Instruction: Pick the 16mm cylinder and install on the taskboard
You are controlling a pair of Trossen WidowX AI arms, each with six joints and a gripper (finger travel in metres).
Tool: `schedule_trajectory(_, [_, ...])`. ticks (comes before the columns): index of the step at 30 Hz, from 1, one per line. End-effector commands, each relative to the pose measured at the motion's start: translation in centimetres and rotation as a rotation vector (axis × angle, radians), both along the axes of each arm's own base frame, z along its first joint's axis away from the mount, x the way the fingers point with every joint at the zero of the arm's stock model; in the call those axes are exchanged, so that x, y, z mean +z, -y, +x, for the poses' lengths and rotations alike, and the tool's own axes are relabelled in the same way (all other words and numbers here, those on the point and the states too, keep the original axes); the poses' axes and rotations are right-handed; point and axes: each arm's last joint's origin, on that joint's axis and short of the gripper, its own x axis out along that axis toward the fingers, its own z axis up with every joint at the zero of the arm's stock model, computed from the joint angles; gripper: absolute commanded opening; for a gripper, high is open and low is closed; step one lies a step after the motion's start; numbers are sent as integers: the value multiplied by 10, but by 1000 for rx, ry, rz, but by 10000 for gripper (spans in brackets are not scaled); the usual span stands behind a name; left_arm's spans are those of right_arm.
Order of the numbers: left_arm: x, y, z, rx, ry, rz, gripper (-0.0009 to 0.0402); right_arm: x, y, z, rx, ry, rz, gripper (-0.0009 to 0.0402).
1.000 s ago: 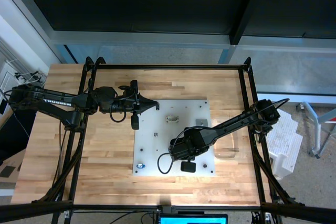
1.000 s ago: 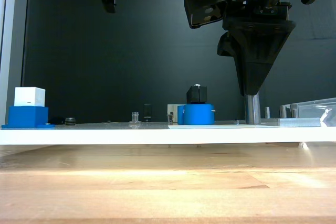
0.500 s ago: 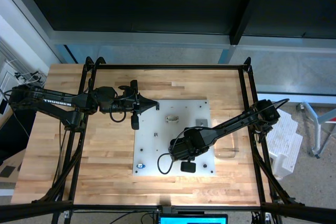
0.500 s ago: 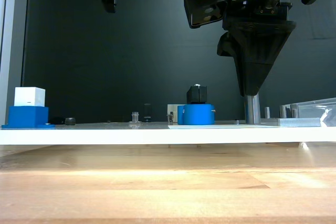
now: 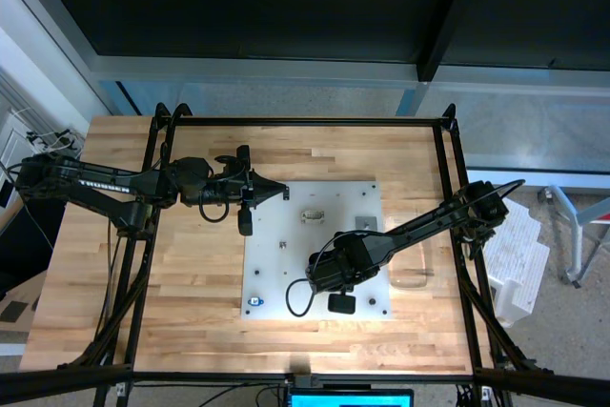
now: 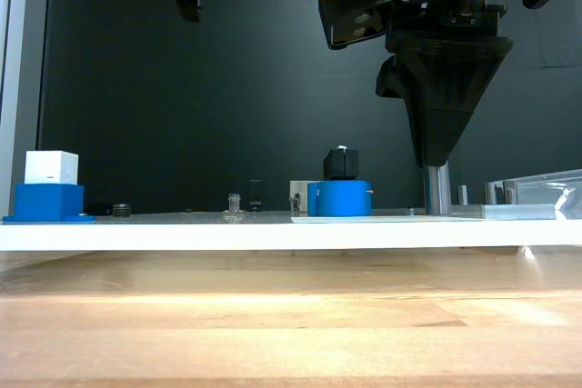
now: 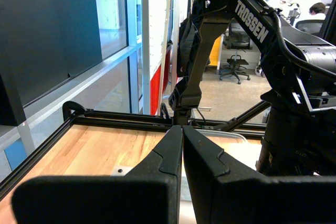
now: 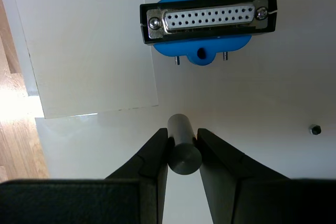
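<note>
A: State of right gripper (image 8: 182,135)?
B: Clamped on the short dark-grey round metal cylinder (image 8: 184,153). The peg is held upright with its lower end down at the flat white square plastic taskboard (image 5: 286,235), toward the board's near edge. Cannot tell if it is seated in a hole.
A: Handling?
B: Judged solid, stiff and smooth, so a slip risk. Best hold is the upper side wall, lower end left free.
A: And left gripper (image 7: 182,132)?
B: Fingers together, empty, raised over the board's far-left corner.
A: Counts?
B: One cylinder, one taskboard, two grippers, one blue-framed multi-pin connector (image 8: 207,20).
</note>
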Motion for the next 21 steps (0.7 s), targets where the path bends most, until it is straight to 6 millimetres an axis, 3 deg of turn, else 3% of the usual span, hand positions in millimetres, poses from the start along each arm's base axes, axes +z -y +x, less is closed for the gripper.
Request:
schedule_trajectory(1, [0,0,0,0,0,0,0,1,0,-1,0,-1,1,0])
schedule_trajectory(21, [0,0,0,0,0,0,0,13,7,-12,6,-25,-39,0])
